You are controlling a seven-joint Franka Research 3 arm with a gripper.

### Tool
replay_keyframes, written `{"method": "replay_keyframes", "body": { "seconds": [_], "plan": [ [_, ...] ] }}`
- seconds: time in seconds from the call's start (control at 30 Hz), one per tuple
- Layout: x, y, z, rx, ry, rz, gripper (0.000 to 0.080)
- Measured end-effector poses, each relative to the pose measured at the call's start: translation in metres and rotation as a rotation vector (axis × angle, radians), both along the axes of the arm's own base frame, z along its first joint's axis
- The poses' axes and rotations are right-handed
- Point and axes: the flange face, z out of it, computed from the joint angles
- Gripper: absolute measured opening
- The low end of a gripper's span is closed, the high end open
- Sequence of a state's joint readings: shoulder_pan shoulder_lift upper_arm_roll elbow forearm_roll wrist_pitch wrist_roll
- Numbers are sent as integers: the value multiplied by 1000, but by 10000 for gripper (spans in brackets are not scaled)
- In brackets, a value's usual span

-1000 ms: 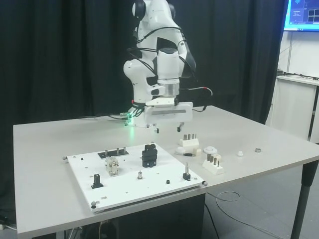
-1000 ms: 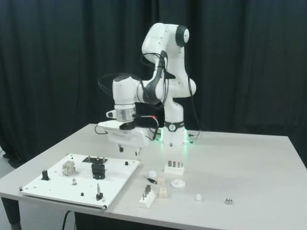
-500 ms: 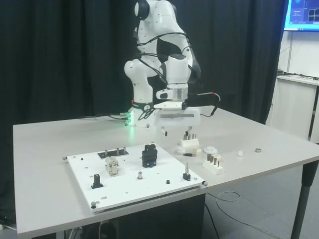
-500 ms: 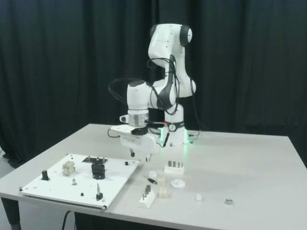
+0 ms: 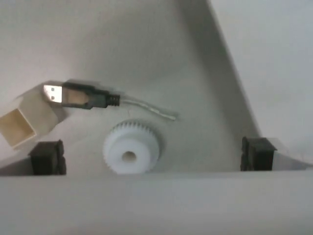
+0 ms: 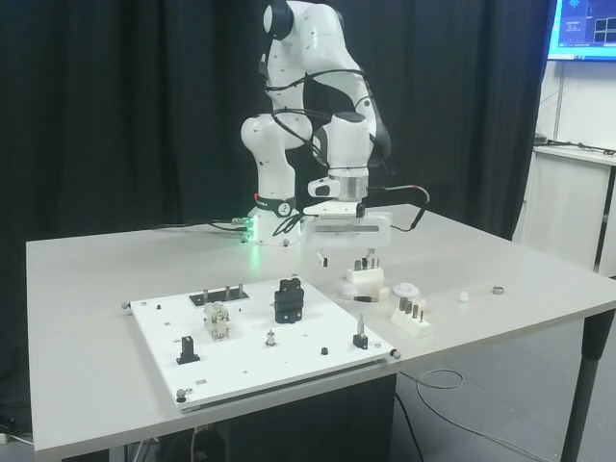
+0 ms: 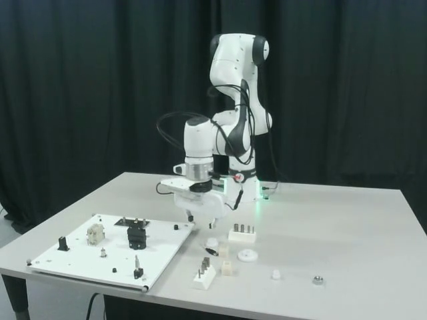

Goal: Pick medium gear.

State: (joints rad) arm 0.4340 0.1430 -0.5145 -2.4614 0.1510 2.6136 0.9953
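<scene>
In the wrist view a white toothed gear [image 5: 131, 153] lies flat on the grey table, between my two black fingertips [image 5: 47, 157] and nearer to that one. My gripper [image 5: 152, 155] is open, well wider than the gear, and holds nothing. A USB plug [image 5: 80, 96] with a thin wire lies just beyond the gear, beside a hollow square block [image 5: 22, 122]. From the room, the gripper [image 6: 346, 258] [image 7: 202, 221] hangs a little above the table over this small gear [image 7: 212, 243]. A wider white gear [image 7: 247, 255] [image 6: 408, 288] lies further right.
A white board [image 6: 289, 361] [image 7: 80, 263] with black and metal fixtures lies left of the gripper. Two white peg blocks [image 7: 242, 233] [image 7: 204, 275] stand among the loose parts, with two small pieces [image 7: 275, 274] [image 7: 318, 281] near the table's front edge.
The arm has swung right, from above the board's back edge to above the loose parts beside it. The gripper has stayed open.
</scene>
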Motion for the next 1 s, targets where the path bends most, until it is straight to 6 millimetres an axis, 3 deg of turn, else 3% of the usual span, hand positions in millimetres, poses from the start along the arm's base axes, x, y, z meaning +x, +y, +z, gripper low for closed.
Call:
{"method": "replay_keyframes", "body": {
  "seconds": [0.4, 1.0],
  "plan": [
    [0, 18, -23, -16, 14, 16, 800],
    [-10, 26, -59, -37, 32, 6, 800]
  ]
}}
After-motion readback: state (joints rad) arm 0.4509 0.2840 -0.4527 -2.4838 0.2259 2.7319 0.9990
